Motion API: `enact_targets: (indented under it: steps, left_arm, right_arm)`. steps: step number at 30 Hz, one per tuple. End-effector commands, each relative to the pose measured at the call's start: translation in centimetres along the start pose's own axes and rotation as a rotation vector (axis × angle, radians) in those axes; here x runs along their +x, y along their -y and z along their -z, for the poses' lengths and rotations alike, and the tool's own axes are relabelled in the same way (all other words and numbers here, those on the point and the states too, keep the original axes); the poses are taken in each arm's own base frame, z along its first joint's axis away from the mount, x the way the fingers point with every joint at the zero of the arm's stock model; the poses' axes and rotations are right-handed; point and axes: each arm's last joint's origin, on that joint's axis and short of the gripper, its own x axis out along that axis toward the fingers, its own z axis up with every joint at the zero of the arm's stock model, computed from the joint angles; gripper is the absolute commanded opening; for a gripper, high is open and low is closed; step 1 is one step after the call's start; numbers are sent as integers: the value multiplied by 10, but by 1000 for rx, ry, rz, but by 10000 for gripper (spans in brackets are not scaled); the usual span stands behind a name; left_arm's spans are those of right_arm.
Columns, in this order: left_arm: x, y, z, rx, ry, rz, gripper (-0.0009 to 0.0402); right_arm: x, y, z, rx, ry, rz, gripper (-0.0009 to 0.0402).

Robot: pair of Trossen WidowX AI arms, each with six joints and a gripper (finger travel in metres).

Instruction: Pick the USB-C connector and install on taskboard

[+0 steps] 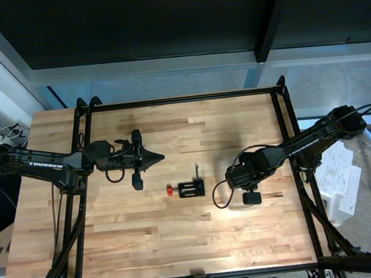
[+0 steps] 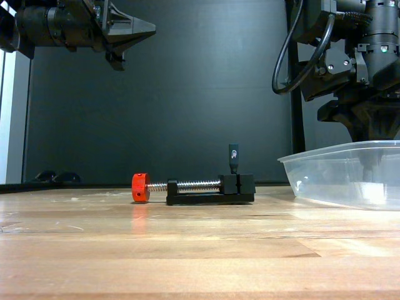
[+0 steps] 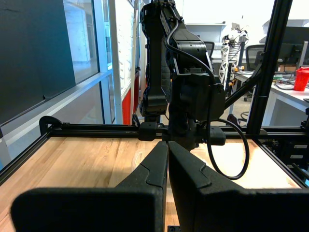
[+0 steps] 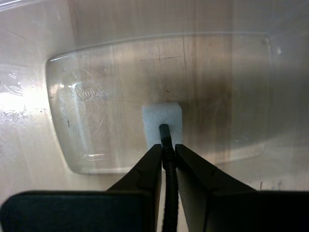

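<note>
The USB-C connector (image 4: pixel 164 133) is a thin dark stick. My right gripper (image 4: pixel 167 148) is shut on it inside the clear tray (image 2: pixel 325 178), and its tip sits over a small white square piece (image 4: pixel 161 116). Whether the tip touches that piece I cannot tell. In the high view the right gripper (image 1: pixel 243 187) points down just right of the taskboard (image 1: pixel 190 190). The taskboard (image 2: pixel 209 190) is a black block with a red-orange knob (image 2: pixel 140 187) at its left end and an upright pin (image 2: pixel 233 157). My left gripper (image 1: pixel 158 157) hangs shut and empty, high above the table's left half.
The clear tray (image 4: pixel 72 96) lies on the wooden table right of the taskboard, with the right arm's cable (image 1: pixel 220 199) looping beside it. A black frame rail (image 1: pixel 181 99) runs around the table edges.
</note>
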Motion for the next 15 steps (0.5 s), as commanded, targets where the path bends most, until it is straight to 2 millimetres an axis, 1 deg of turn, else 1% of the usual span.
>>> enact_targets:
  steps: [1,2,4,10,15]
  left_arm:
    - [0,0,0,0,0,0,0]
    - [0,0,0,0,0,0,0]
    - [0,0,0,0,0,0,0]
    - [0,0,0,0,0,0,0]
    - [0,0,0,0,0,0,0]
  right_arm:
    - [0,0,0,-4,2,0,5]
    - [-1,0,0,-4,5,-1,-3]
    - [-1,0,0,-5,8,-1,2]
    - [-2,0,0,-10,8,-2,0]
    - [-8,0,-1,-19,4,-1,0]
